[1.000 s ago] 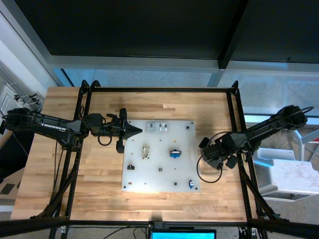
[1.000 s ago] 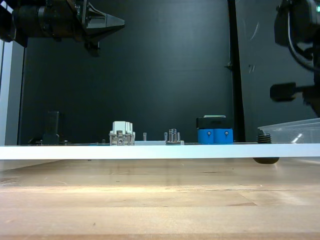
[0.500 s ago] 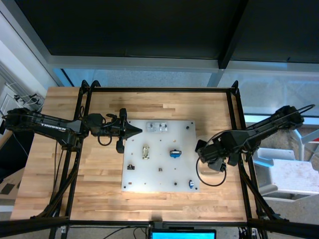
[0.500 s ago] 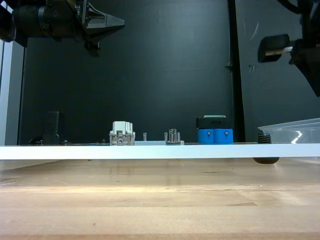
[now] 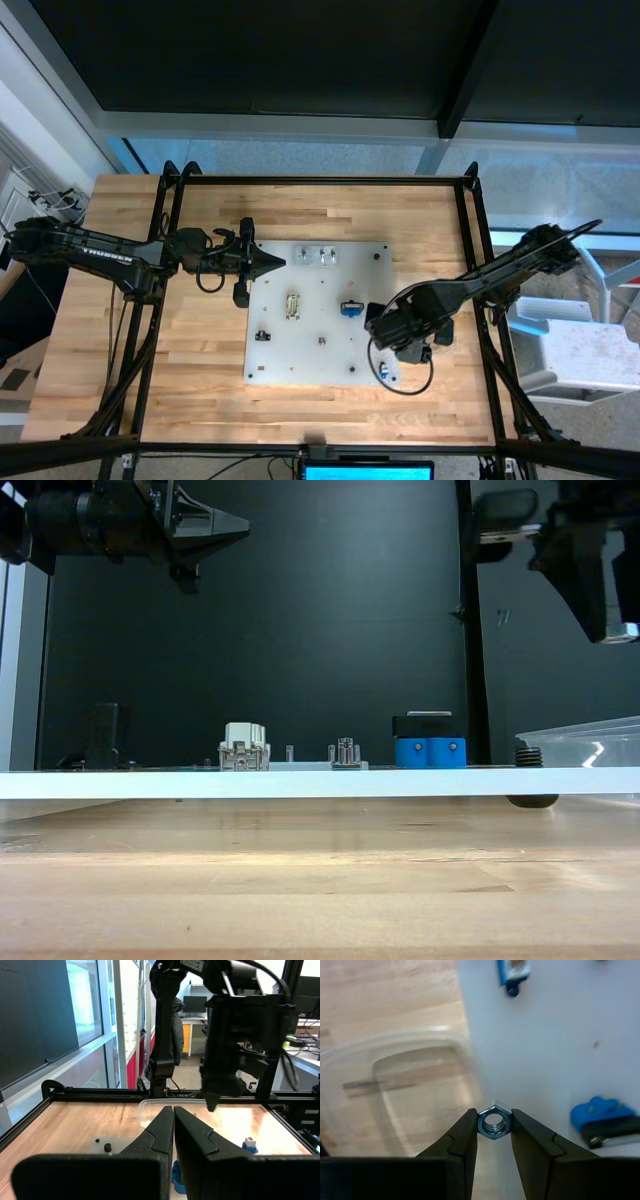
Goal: Pick the M12 fastener and fasten on the M12 threads
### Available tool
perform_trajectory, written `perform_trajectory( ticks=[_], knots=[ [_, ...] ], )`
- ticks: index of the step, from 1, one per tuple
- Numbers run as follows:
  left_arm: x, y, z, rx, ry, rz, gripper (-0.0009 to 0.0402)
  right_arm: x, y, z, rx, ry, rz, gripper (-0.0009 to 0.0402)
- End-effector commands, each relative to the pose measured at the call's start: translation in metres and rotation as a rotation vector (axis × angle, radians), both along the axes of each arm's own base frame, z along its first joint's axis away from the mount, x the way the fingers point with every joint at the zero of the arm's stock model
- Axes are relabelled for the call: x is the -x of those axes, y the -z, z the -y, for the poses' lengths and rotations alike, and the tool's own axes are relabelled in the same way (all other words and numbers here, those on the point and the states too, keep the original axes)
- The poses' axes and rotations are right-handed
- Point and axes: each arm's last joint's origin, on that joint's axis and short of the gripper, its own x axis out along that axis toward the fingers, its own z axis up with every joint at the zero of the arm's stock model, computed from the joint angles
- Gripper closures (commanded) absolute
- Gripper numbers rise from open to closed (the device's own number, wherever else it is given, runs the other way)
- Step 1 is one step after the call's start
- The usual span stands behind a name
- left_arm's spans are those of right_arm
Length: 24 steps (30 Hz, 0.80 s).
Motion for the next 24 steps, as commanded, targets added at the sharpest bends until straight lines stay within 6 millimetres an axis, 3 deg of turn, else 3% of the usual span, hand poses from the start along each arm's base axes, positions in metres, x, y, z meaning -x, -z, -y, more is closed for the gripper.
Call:
perform_trajectory(
  ticks=[1,13,24],
  knots=[
    [0.000,0.000,0.000,0.000,0.000,0.001,0.0393,-0.014,0.000,-0.009,-0.002,-0.009,0.006,0.0381],
    [0.000,0.000,0.000,0.000,0.000,0.001,0.0393,-0.057,0.012,-0.045,-0.058,-0.051,0.003,0.0381],
    [0.000,0.000,0.000,0.000,0.000,0.001,0.0393,-0.084,0.030,-0.059,-0.075,-0.065,0.042,0.0381]
  ],
)
